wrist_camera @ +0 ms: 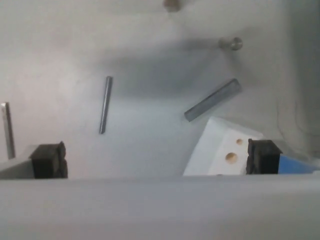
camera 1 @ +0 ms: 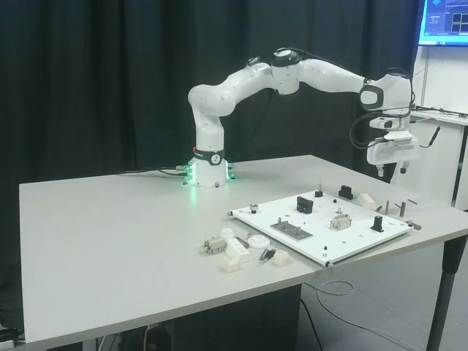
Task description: Remove bolt 4.
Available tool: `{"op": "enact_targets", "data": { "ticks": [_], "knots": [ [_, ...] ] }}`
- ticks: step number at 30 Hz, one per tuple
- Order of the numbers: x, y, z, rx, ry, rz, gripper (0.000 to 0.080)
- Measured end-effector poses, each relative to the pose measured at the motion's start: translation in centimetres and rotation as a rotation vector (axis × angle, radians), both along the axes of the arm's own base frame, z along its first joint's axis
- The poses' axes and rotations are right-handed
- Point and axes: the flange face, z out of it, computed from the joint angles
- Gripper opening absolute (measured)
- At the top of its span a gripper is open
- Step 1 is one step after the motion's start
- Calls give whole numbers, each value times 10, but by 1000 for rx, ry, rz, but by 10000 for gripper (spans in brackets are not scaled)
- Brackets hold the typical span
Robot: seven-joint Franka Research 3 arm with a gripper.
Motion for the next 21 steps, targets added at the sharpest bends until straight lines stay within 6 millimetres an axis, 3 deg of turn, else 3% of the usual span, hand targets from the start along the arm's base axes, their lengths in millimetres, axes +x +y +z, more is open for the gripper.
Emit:
{"op": "enact_targets", "data": {
  "ticks": [9,21],
  "knots": [
    [6,-20,-3,-68,-5,-72,800],
    [15,-66,-13,-152,-7,-130,800]
  ]
}}
